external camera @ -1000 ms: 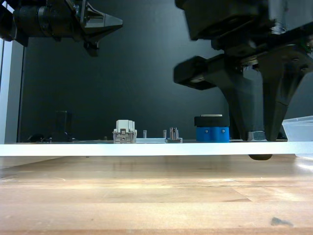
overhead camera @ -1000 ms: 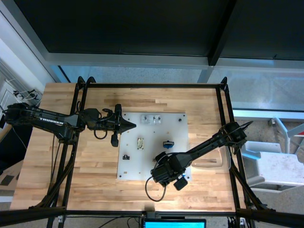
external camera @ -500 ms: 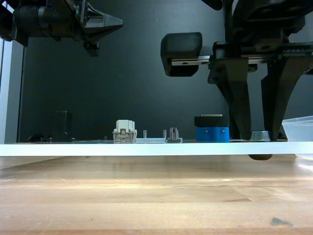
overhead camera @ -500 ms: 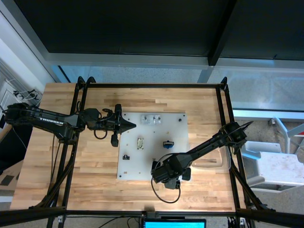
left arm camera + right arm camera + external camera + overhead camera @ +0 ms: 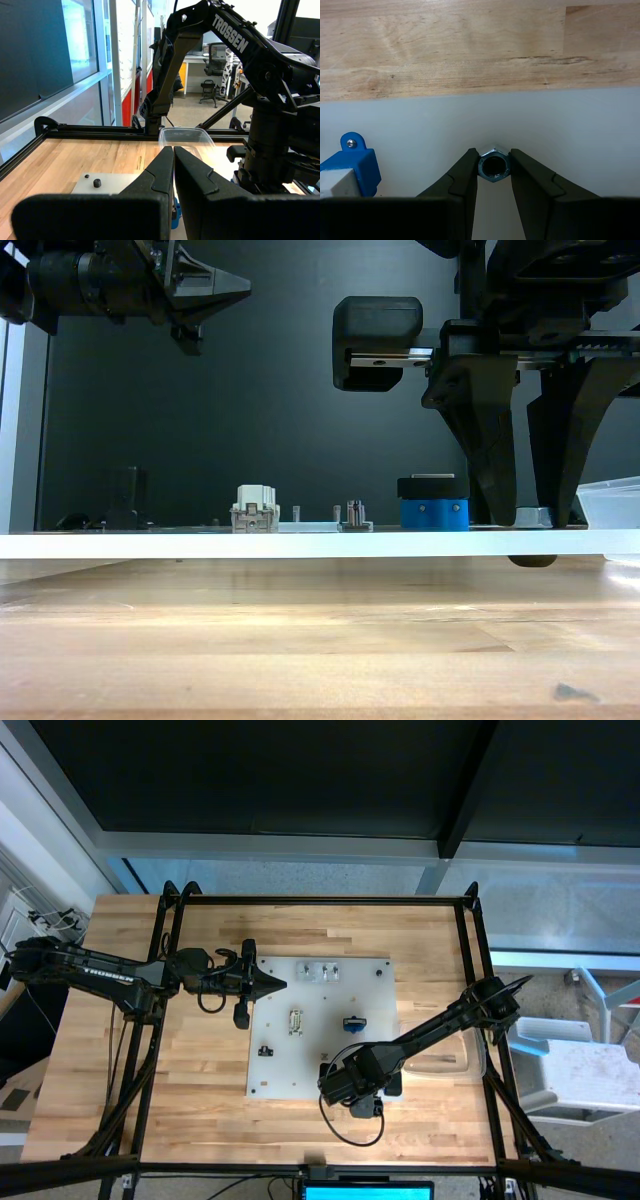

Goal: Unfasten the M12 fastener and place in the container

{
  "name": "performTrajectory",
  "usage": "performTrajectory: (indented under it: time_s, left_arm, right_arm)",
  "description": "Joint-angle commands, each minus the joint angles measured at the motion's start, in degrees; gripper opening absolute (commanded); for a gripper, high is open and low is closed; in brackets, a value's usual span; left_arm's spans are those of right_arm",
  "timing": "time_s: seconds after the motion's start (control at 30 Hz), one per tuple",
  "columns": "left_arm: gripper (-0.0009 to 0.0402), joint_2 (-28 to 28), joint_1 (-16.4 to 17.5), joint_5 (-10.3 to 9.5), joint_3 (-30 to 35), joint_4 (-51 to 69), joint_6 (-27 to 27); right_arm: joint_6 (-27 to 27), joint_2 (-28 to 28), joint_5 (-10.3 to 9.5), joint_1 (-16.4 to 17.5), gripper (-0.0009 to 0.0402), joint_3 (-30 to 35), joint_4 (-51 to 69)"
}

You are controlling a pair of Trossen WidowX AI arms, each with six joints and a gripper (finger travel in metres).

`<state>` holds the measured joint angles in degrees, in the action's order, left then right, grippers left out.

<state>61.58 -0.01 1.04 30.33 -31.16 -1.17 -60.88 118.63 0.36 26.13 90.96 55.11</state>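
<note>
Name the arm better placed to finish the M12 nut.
Right. The right gripper is down at the M12 nut by the white board's near right edge; the left gripper hangs high by the board's far left edge.

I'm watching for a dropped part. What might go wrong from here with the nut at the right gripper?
The right gripper pinches the M12 nut with its tips only, low on the white board; it may slip out during turning or the carry to the container. The blue block stands near; a wrist turn may hit it. The left gripper hangs shut over the board's left edge, no threat.
</note>
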Motion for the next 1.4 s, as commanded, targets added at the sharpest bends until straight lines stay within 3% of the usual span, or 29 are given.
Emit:
performTrajectory:
  time_s: [0.03,0.33,0.5,0.6,0.8,0.97,1.03,1.13,1.2,1.3,1.4]
  left_arm:
    - [0.0000,0.02,0.00,0.02,0.00,0.00,0.00]
    - [0.0000,0.02,0.00,0.02,0.00,0.00,0.00]
    - [0.0000,0.02,0.02,0.02,0.00,0.00,0.00]
    - [0.0000,0.02,0.02,0.02,0.00,0.00,0.00]
    - [0.0000,0.02,0.02,0.02,0.00,0.00,0.00]
    - [0.0000,0.02,0.00,0.02,0.00,0.00,0.00]
    - [0.0000,0.02,0.02,0.02,0.00,0.00,0.00]
    - [0.0000,0.02,0.02,0.02,0.00,0.00,0.00]
    - [0.0000,0.02,0.00,0.02,0.00,0.00,0.00]
    - [0.0000,0.02,0.00,0.02,0.00,0.00,0.00]
    - [0.0000,0.02,0.00,0.02,0.00,0.00,0.00]
  right_arm:
    - [0.17,-0.02,0.04,0.00,0.0122,0.02,0.33]
    - [3.17,-1.42,0.09,0.31,0.0212,0.04,1.90]
    - [13.44,-4.00,0.04,0.66,0.0220,0.04,3.56]
    - [26.23,-5.77,0.04,0.94,0.0216,0.04,3.21]
    - [57.77,-8.50,-0.07,1.36,0.0180,0.02,2.67]
    - [75.43,-8.70,-0.55,1.68,0.0114,0.02,2.34]
    - [79.08,-8.61,-2.03,1.70,0.0074,-0.13,1.55]
    - [81.99,-8.59,-2.47,1.73,0.0000,-0.81,0.04]
    - [83.84,-8.59,-2.64,1.73,0.0006,-1.64,-1.49]
    - [86.03,-8.59,-5.11,1.60,-0.0002,-3.72,-4.04]
    - [86.16,-8.59,-5.16,1.46,0.0000,-5.84,-5.25]
